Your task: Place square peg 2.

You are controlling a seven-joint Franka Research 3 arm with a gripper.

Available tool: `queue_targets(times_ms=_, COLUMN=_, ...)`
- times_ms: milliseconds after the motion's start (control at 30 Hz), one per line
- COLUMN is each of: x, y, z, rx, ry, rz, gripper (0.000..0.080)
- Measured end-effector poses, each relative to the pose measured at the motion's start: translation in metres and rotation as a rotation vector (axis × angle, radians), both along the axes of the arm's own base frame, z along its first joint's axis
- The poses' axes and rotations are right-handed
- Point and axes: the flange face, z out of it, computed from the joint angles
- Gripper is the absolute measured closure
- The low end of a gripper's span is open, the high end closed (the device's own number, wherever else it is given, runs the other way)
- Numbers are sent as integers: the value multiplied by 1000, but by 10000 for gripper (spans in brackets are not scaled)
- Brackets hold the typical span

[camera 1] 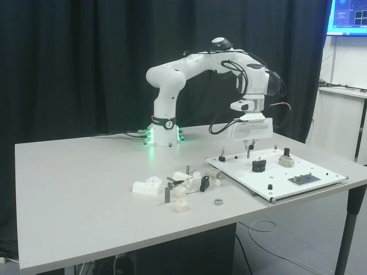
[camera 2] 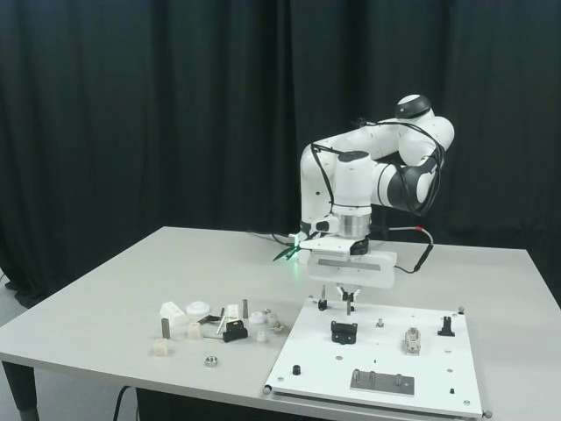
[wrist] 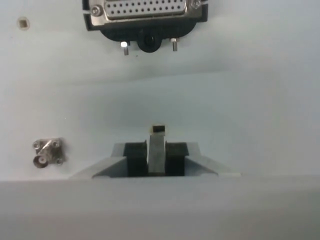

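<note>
1. One white arm (camera 2: pixel 351 180) is bolted to the grey table (camera 1: pixel 74 183), with green lights at its base (camera 1: pixel 162 136).
2. One gripper (wrist: pixel 158 150) is held over the white board (camera 2: pixel 421 364); its fingers (wrist: pixel 134 159) are closed narrowly on a grey square peg (wrist: pixel 156 155), seen upright between the black pads in the wrist view.
3. In the second room view the peg (camera 2: pixel 349 303) is shown just above the board's far edge, at about 11 o'clock from the board's middle; contact with the board cannot be told.
4. One multi-pin connector (wrist: pixel 145 17) in a black housing and one small coaxial socket (wrist: pixel 46 152) are recorded on the board in the wrist view.
5. One black block (camera 2: pixel 344 331) and one grey plate (camera 2: pixel 381 381) are fixed on the board.
6. Several loose white and black parts (camera 1: pixel 178 186) are scattered on the table at 9 o'clock from the board.
</note>
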Motion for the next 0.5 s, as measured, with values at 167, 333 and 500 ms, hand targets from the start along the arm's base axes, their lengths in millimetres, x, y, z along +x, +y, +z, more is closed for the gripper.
queue_targets(times_ms=167, x=1, y=1, z=1, rx=1, ry=-2, rz=-5, gripper=732)
queue_targets(times_ms=333, x=1, y=2, z=2, rx=1, ry=-4, rz=-4, gripper=732)
queue_targets(times_ms=500, x=2, y=0, z=5, rx=-6, ry=-12, rz=-5, gripper=732)
